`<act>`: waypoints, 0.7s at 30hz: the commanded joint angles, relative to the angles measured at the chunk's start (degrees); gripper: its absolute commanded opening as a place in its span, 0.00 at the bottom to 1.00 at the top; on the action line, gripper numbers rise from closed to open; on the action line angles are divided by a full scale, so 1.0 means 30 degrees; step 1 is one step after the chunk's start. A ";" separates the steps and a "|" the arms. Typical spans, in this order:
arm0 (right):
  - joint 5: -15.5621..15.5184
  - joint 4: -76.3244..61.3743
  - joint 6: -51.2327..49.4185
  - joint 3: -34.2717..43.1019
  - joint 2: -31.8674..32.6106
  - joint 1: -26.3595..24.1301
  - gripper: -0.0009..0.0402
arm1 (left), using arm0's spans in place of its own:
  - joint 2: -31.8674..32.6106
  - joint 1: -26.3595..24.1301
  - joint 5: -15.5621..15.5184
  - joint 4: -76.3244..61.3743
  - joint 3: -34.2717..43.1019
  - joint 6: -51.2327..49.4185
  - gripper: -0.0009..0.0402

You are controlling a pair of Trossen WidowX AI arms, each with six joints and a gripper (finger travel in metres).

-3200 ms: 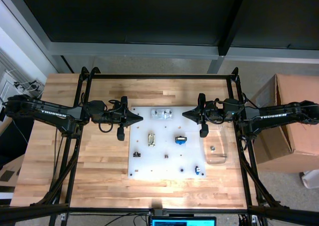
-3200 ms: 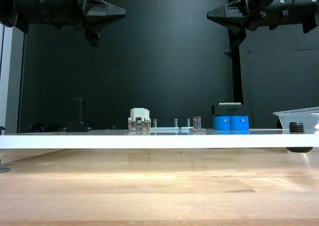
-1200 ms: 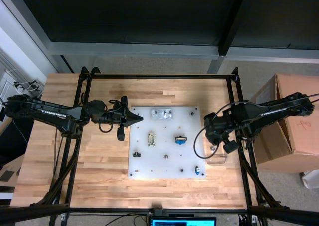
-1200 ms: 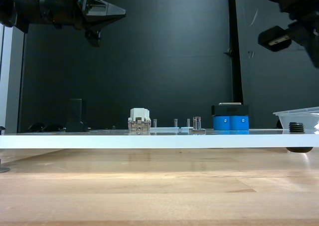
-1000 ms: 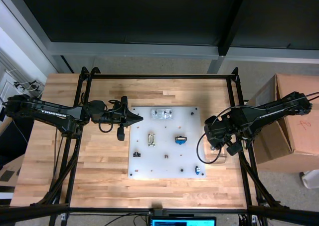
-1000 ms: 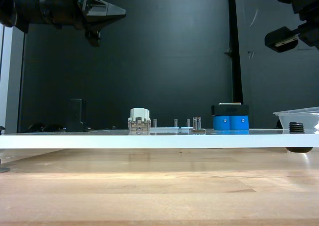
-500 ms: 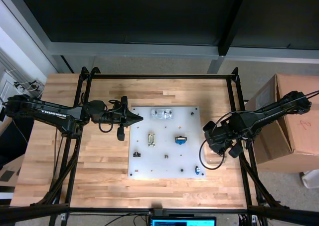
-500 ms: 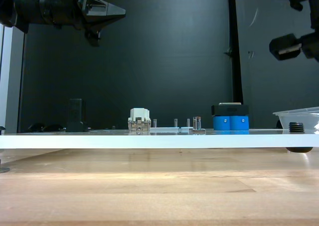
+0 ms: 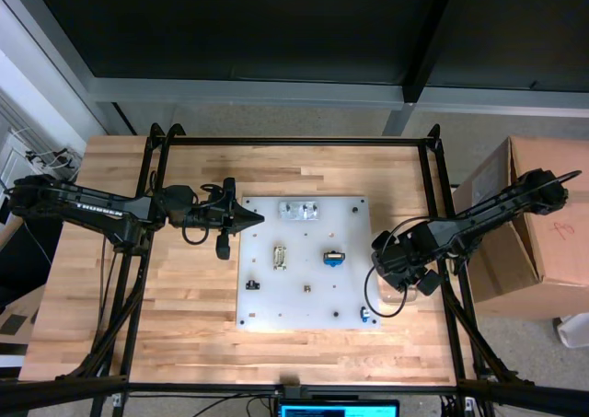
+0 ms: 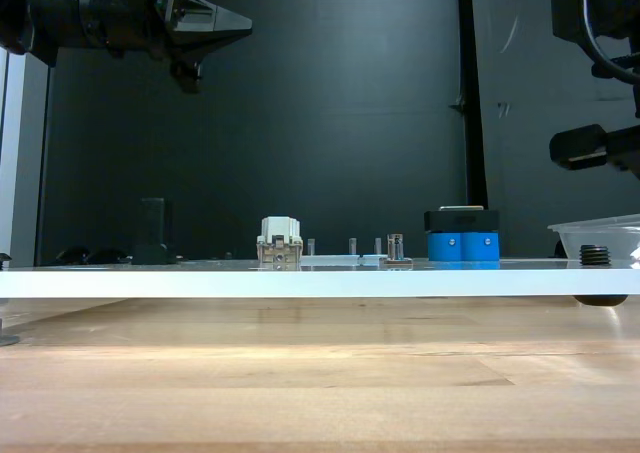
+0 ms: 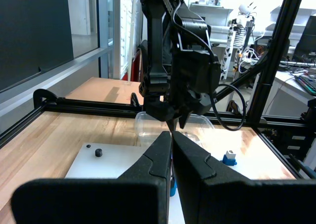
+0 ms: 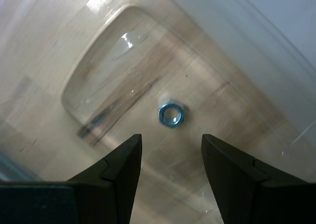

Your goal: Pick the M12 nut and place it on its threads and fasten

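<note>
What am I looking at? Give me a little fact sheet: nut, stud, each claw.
Nut: lying free on the floor of the clear tray, not held.
Stud: black, ribbed, bare, on the white board's near right edge.
Left gripper: shut, high over the board's left edge.
Right gripper: open, above the tray, fingers pointing down toward the nut, not touching it.
Change: right arm swung from over the board to the tray; nut unmoved.
</note>
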 commanded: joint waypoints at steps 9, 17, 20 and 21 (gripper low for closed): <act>0.0852 0.1486 0.0022 -0.1005 0.0102 0.0240 0.52 | 0.0007 0.0000 0.0000 0.0000 0.0000 0.0007 0.02; 0.0845 0.1960 0.0022 -0.1005 0.1173 0.0517 0.51 | 0.0007 0.0007 0.0000 0.0000 0.0000 0.0007 0.02; 0.0845 0.2076 0.0022 -0.1035 0.1319 0.0568 0.50 | 0.0007 0.0007 0.0007 0.0000 0.0000 0.0007 0.02; 0.0845 0.2106 0.0022 -0.1049 0.1355 0.0597 0.50 | 0.0007 0.0007 0.0007 0.0000 0.0000 0.0007 0.02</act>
